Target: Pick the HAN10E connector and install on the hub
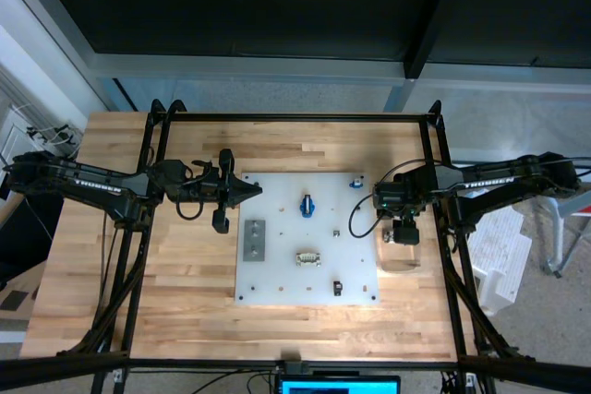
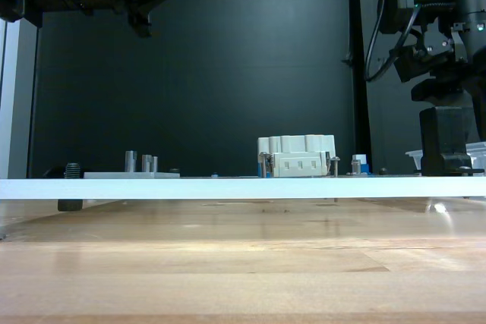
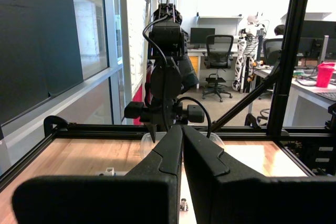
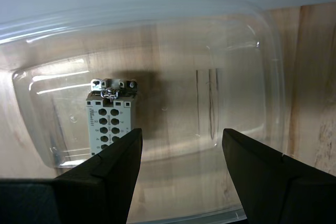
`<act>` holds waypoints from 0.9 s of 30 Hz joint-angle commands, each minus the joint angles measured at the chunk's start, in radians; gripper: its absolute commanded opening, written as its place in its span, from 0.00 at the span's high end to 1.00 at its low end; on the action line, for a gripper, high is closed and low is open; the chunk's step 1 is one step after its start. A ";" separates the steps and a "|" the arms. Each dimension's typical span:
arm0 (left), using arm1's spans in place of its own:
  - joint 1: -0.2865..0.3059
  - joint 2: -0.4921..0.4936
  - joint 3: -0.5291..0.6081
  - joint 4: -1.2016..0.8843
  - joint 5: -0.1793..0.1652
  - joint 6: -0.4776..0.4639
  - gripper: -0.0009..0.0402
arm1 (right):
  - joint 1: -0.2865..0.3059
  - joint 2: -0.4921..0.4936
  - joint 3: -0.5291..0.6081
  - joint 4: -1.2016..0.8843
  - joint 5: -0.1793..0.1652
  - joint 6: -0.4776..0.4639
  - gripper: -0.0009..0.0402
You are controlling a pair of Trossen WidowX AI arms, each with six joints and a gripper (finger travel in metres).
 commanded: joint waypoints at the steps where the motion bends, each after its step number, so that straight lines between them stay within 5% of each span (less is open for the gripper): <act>1: 0.000 0.000 0.000 0.000 0.000 0.000 0.98 | 0.000 0.016 -0.004 0.005 0.000 0.000 0.46; 27: 0.000 0.000 0.000 0.000 0.000 0.000 0.98 | -0.003 0.170 -0.011 0.051 0.000 0.007 0.46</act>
